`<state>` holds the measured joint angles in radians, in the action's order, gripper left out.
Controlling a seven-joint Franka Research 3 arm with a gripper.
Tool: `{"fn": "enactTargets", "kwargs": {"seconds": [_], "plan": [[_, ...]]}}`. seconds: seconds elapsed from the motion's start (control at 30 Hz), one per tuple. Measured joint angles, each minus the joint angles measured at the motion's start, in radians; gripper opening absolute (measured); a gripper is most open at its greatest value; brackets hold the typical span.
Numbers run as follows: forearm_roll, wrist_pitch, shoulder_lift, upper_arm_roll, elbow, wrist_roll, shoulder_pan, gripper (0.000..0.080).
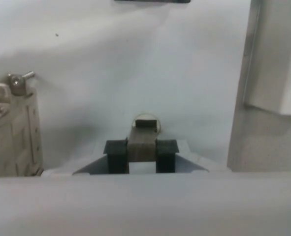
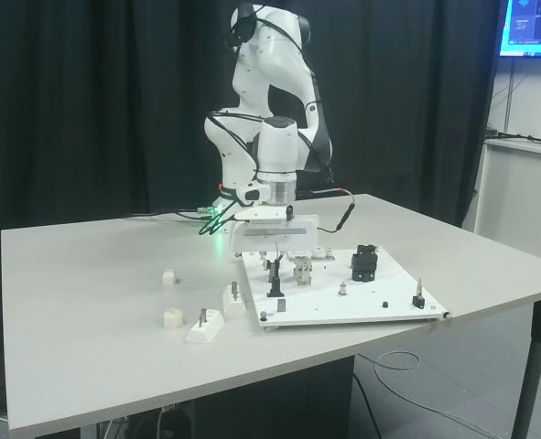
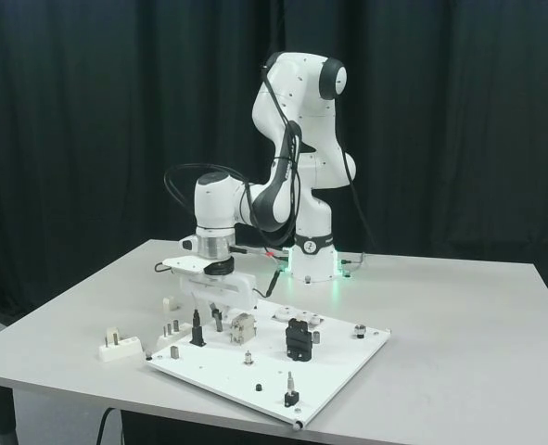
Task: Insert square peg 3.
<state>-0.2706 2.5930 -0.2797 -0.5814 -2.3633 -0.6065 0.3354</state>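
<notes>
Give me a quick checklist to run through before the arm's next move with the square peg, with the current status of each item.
1. Peg held between the gripper fingers: ok, both black pads sit against it.
2. Peg upright in the grip: ok in the wrist view.
3. Gripper over the white board: ok in both room views.
4. Peg lined up with its hole: cannot tell, hole hidden.
5. Peg tip already seated: cannot tell.
6. Nearby metal fixture apart from the fingers: ok.
</notes>
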Motion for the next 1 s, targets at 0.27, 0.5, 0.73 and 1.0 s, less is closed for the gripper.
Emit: {"fn": "enactTargets", "kwargs": {"seconds": [0.27,0.5,0.73,1.0], "plan": [[0.000,-0.003,0.000,-0.001,0.001,0.000,0.000,0.0114],[0.000,0.014,-0.003,0.000,0.001,0.001,0.000,0.0114],[0.000,0.040,-0.010,0.003,0.001,0.001,0.001,0.0114],[0.000,0.049,-0.011,0.005,-0.001,0.001,0.001,0.0114]]}}
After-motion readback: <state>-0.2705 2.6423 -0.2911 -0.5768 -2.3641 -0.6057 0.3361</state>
